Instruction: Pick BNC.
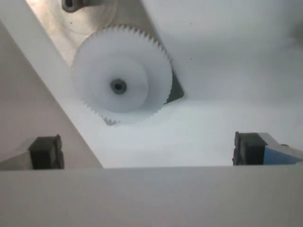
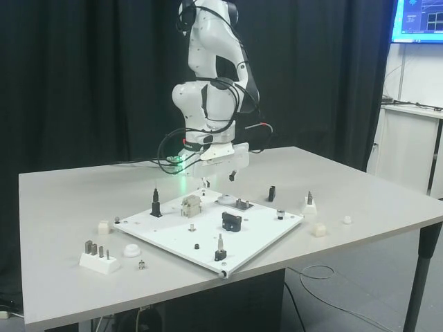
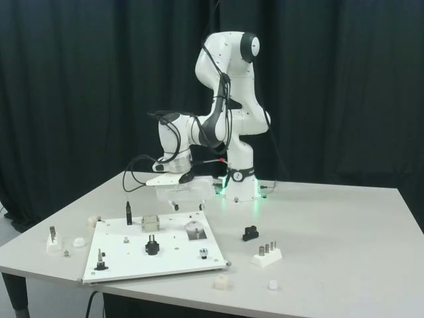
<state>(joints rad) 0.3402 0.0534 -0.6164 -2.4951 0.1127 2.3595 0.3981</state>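
My gripper [image 2: 218,177] hangs open a little above the far part of the white board [image 2: 263,238], with nothing between its fingers. The wrist view has both black fingertips [image 1: 46,152] wide apart over a white toothed gear [image 1: 120,75] lying on the board. That gear [image 2: 226,199] is just below the gripper [image 3: 189,203] in both room views. Several small upright parts stand on the board, among them a tall black post [image 2: 156,203] and a grey plug on a black foot [image 2: 220,249]. Which of them is the BNC I cannot tell.
A white block with grey pegs [image 2: 98,257] sits off the board near the table's front. A black part [image 2: 271,192], a white holder with a pin [image 2: 309,204] and small white pieces [image 2: 318,229] lie beside the board. The arm's base [image 3: 238,182] stands behind it.
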